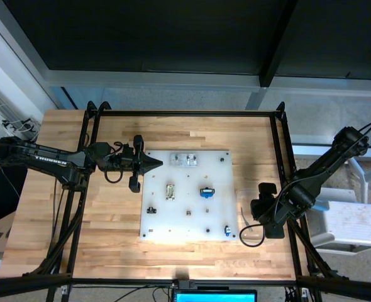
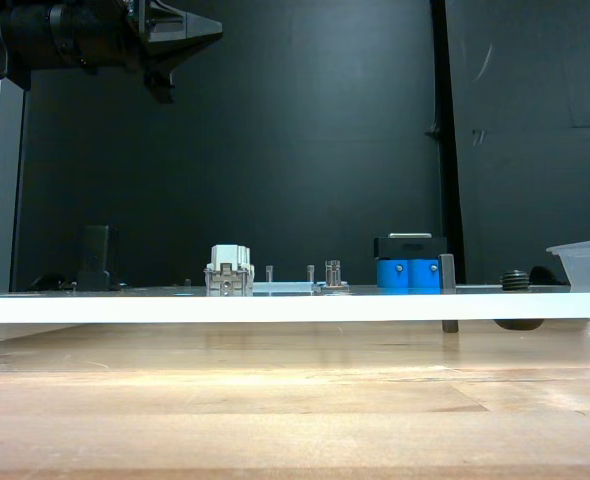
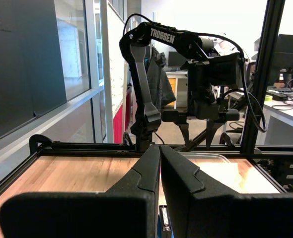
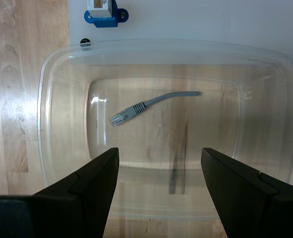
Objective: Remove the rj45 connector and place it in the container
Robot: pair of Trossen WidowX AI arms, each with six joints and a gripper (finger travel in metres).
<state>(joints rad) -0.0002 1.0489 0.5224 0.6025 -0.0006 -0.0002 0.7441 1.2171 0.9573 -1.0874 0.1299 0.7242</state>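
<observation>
A: Step check. Where did the rj45 connector [image 4: 136, 108], a short grey cable stub ending in a clear plug, lie?

B: Flat on the floor of the clear, shallow, round-cornered plastic container [image 4: 41, 129], touching neither tool. The right tool [image 4: 160, 151] hung directly above it, black fingers wide apart, nothing between them.

A: The socket?

B: A small blue socket block [image 4: 103, 15] on the white rectangular board [image 1: 185, 217] sat just beyond the container's rim. No cable ran from it.

A: Left tool [image 1: 153, 162]?

B: Left of centre in the high view, at the board's left edge. Upper left in the low view, well above the board. Fingers pressed together, empty.

A: Judgement?

B: The release looked complete, so placing was done. The next move called only for lifting the right tool straight up and drawing it toward the right edge of the pale wooden surface [image 1: 78, 207] without brushing the container wall. No re-grasp seemed needed.
</observation>
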